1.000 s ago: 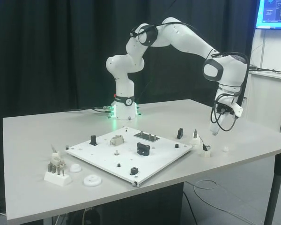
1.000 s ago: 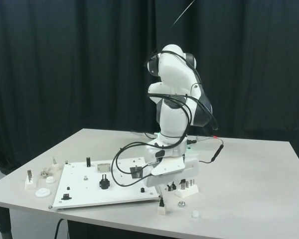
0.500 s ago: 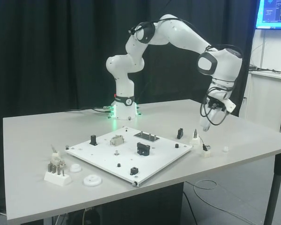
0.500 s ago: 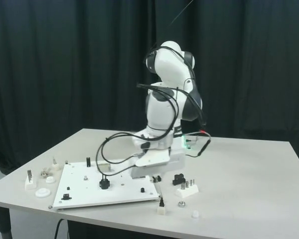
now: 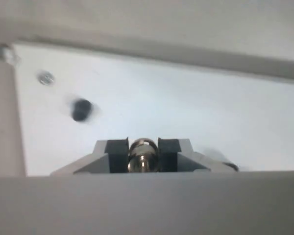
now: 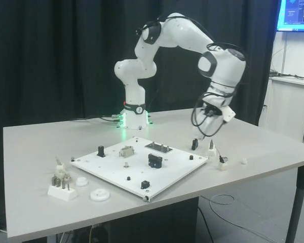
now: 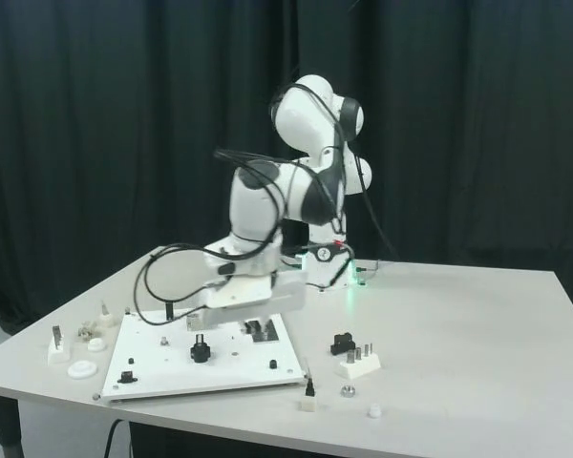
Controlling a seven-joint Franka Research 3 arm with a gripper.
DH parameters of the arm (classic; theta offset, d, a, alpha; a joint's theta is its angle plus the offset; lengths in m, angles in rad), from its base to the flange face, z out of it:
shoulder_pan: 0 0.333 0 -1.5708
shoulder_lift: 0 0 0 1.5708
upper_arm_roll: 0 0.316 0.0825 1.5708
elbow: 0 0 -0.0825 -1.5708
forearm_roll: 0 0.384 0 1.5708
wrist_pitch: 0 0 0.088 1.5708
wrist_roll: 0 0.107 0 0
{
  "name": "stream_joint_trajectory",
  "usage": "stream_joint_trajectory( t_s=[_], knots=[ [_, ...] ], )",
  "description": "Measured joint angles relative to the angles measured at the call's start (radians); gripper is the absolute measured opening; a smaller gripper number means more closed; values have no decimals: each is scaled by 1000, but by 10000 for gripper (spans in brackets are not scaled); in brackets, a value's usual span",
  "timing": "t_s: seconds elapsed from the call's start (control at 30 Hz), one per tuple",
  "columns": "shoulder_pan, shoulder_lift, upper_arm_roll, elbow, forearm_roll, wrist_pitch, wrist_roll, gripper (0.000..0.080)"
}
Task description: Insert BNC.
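Your gripper [image 5: 143, 155] is clamped on the BNC [image 5: 143, 157], which sits between the two black fingertips [image 5: 116, 155] in the wrist view. It hangs above the white board [image 6: 142, 167], over the board's right side in the first room view, clear of its surface. On the grey table [image 6: 40, 147] right of the board stand small white holders [image 6: 222, 163].

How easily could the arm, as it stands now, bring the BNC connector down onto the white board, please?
Probably easily. The gripper holds the BNC connector above the white board, and the wrist view shows only bare board beneath it. Which socket it should enter cannot be told from here.
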Motion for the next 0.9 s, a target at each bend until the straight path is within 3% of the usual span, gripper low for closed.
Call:
stream_joint_trajectory(
  t_s=[0.5,0.9],
  knots=[
    [-132,-20,-12,-20,0,-17,-153,121],
    [-196,-56,-53,-95,11,-20,-257,121]
  ],
)
